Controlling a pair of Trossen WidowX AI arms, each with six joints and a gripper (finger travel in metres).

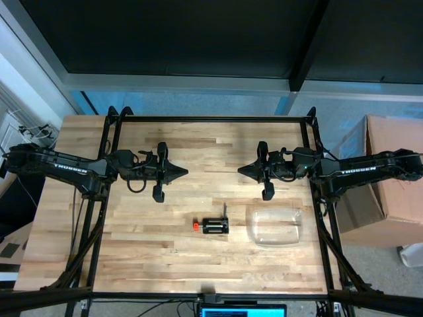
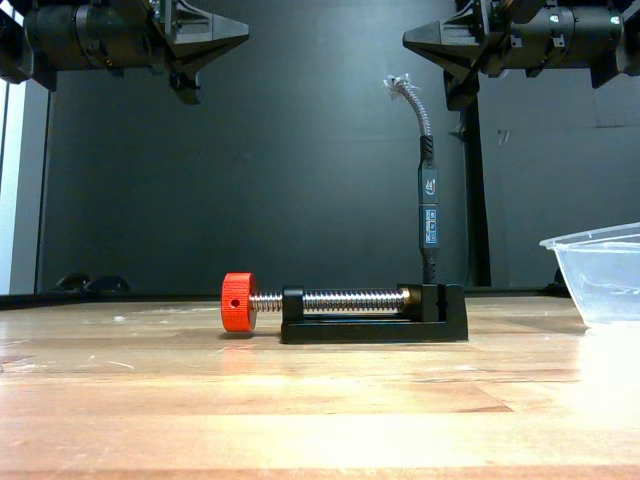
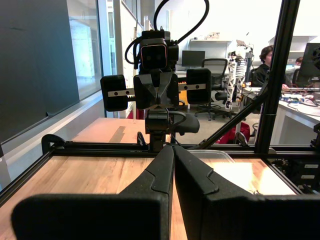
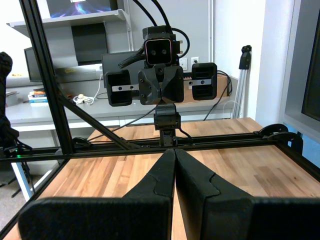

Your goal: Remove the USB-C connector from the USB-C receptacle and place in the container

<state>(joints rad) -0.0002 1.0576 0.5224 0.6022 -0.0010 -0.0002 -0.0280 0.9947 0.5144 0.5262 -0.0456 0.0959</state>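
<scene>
- The 2 pincers are each pressed fully together and hold nothing. The left gripper (image 1: 185, 173) and right gripper (image 1: 240, 170) hang high over the wooden table, tip facing tip.
- The black USB-C connector (image 2: 428, 215) stands upright in the black vise with a red knob (image 2: 375, 315), probably fully seated in the USB-C receptacle clamped there.
- The right gripper is the nearer of the 2: spread it, lower it around the connector body, pull straight up, then carry the connector to the clear plastic container (image 1: 274, 209).

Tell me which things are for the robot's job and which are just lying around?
For the job: USB-C connector, standing upright in its receptacle in the red-knobbed clamp; clear container, right of the clamp; left gripper and right gripper, jaws shut, high over the table, facing each other.
Just lying about: cardboard box beside the table; screen at the near edge.
</scene>
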